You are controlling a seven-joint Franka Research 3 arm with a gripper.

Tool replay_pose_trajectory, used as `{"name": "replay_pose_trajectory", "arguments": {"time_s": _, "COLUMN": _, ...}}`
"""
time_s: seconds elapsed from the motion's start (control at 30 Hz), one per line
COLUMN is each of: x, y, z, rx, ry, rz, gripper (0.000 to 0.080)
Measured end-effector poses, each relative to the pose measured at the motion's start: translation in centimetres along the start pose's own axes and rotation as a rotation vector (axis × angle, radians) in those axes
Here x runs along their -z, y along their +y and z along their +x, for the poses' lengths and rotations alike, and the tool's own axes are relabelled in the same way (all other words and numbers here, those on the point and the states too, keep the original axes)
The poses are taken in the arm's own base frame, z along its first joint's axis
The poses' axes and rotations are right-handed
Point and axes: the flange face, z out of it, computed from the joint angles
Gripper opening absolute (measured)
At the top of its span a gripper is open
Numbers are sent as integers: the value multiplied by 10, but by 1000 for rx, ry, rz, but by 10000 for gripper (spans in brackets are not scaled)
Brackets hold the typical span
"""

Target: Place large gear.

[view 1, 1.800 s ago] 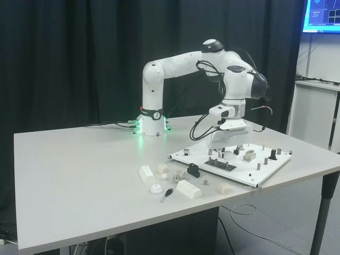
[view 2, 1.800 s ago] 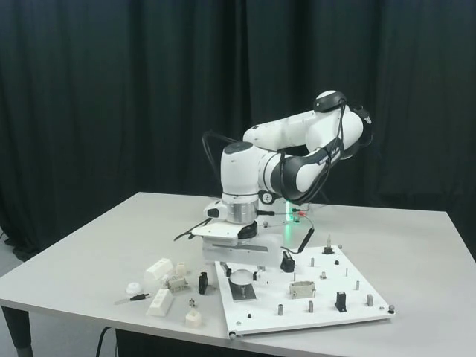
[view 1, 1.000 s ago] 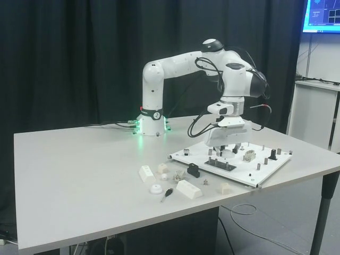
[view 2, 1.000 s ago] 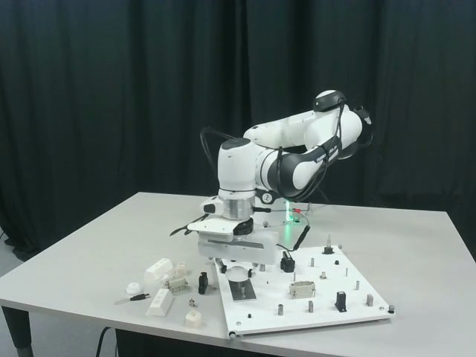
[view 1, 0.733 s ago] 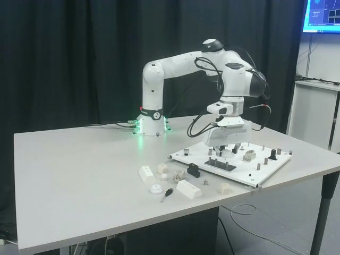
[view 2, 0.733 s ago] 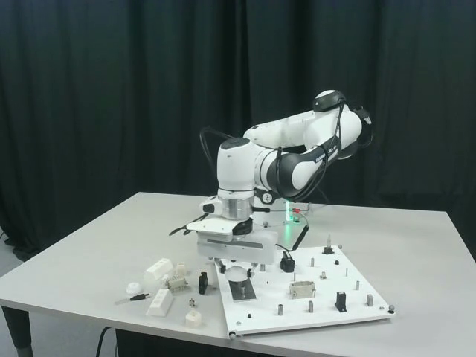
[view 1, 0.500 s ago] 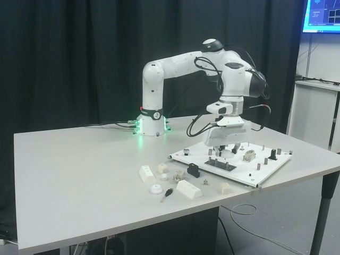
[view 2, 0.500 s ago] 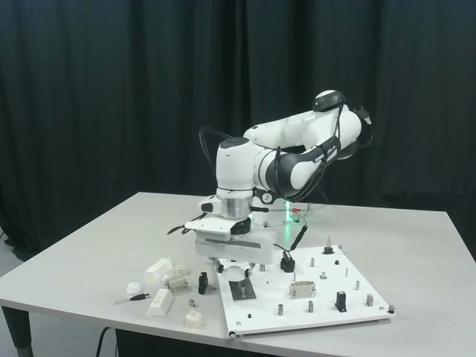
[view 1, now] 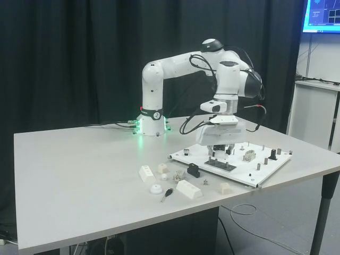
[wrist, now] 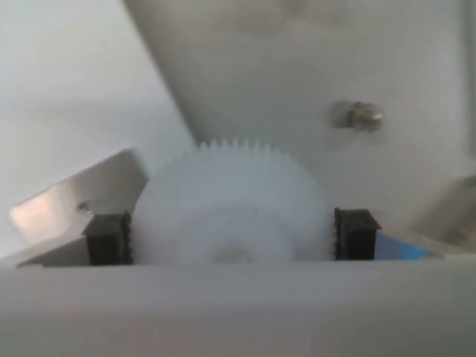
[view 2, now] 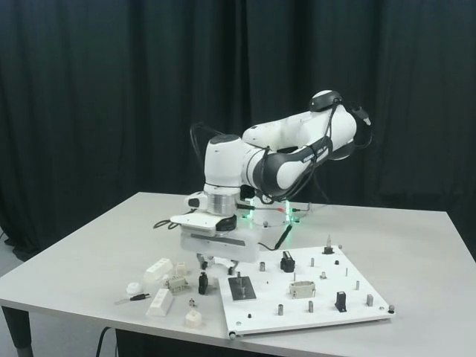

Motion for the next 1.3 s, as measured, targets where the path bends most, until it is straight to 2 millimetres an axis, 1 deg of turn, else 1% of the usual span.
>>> {"name": "replay_pose_trajectory", "arguments": {"time_s": 0.33, "x": 8, "y": 22, "z": 32, "rx": -8, "ry": 39, "rz": 0, "gripper": 593}}
{"name": "replay_pose_trajectory", "arguments": {"time_s": 0.87, "x": 15, "y": 67, "z": 90, "rx": -12, "ry": 65, "rz": -7, "gripper": 593}}
{"name": "replay_pose_trajectory", "arguments": {"time_s": 1.1, "x": 12, "y": 90, "z": 114, "rx": -8, "ry": 65, "rz": -20, "gripper": 593}}
{"name": "replay_pose_trajectory", "arguments": {"time_s": 1.3, "x": 3, "y": 113, "z": 131, "rx": -14, "ry": 51, "rz": -37, "gripper": 593}}
